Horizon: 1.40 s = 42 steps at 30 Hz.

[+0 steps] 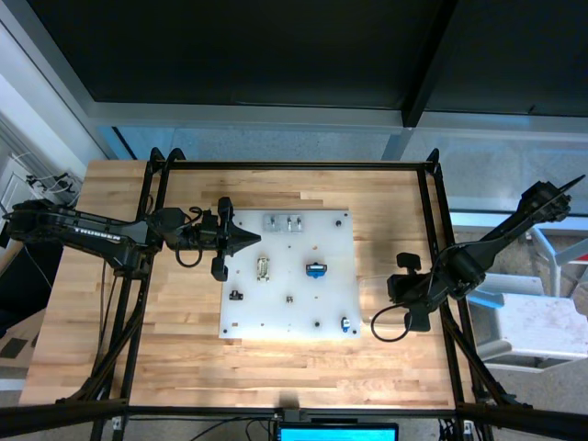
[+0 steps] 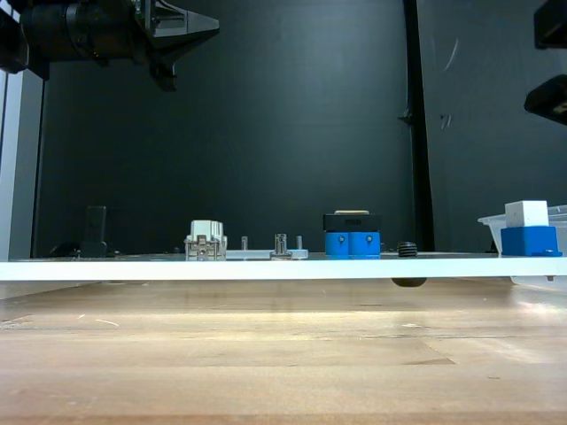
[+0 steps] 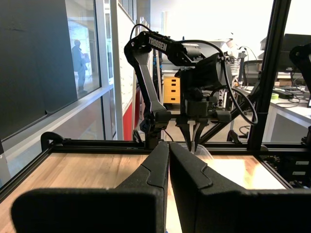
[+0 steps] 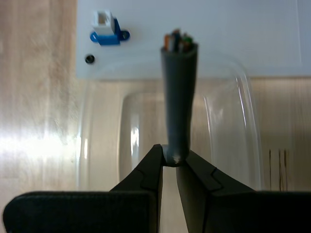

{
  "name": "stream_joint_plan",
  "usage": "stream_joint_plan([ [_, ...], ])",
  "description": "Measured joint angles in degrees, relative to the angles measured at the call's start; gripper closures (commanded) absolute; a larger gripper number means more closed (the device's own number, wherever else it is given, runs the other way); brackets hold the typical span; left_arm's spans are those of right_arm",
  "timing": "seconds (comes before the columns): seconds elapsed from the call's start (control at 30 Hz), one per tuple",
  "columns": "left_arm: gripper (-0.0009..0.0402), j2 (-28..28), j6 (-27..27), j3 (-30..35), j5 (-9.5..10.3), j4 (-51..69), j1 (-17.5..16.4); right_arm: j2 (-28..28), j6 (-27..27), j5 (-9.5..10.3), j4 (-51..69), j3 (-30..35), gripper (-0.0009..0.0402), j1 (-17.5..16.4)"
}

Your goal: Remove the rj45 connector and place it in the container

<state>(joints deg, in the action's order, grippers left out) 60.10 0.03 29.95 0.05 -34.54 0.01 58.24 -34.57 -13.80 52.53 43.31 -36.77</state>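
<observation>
wooden table (image 1: 138, 349) with a white board (image 1: 276, 312) at its centre. right gripper (image 4: 170, 161) hangs over the clear container (image 4: 250, 121), just off the board's right edge, clamped on the rj45 connector (image 4: 179, 92), whose long axis runs from the fingertips toward the board. letting go looks enough; the tray walls leave room all round. left gripper (image 1: 250, 239), fingers pressed together, hovers well apart, over the board's left edge

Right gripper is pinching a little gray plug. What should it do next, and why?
Probably open and drop it: the right gripper pinches the rj45 connector right over the container. The left gripper hangs shut above the white board's left edge.
</observation>
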Motion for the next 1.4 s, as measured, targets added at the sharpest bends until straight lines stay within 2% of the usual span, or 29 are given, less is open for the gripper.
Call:
stream_joint_plan([
  [0.43, 0.0393, 0.0, -0.02, 0.0, 0.0, 0.0, 0.0, -0.63, -3.8, 0.68, 6.14, -0.68, 0.0386, -0.26],
  [0.53, 0.0393, 0.0, 0.0, -0.02, 0.0, 0.02, 0.0, -0.63, -4.33, 2.58, 6.27, -0.68, 0.0365, -0.26],
  [0.63, 0.0393, 0.0, 0.0, 0.0, -0.02, 0.0, 0.0, -0.63, -4.33, 3.37, 6.51, -0.68, 0.0336, -0.28],
  [0.83, 0.0393, 0.0, -0.02, 0.0, 0.0, 0.0, 0.0, -0.63, -5.55, 3.13, 6.82, -0.68, 0.0282, -0.28],
  [1.03, 0.0393, 0.0, 0.0, -0.02, 0.0, 0.0, 0.0, -0.61, -5.64, 2.99, 7.06, -0.68, 0.0245, -0.24],
  [1.4, 0.0393, 0.0, -0.02, -0.02, 0.0, 0.0, 0.0, -0.61, -5.62, 2.95, 7.48, -0.68, 0.0215, -0.24],
])
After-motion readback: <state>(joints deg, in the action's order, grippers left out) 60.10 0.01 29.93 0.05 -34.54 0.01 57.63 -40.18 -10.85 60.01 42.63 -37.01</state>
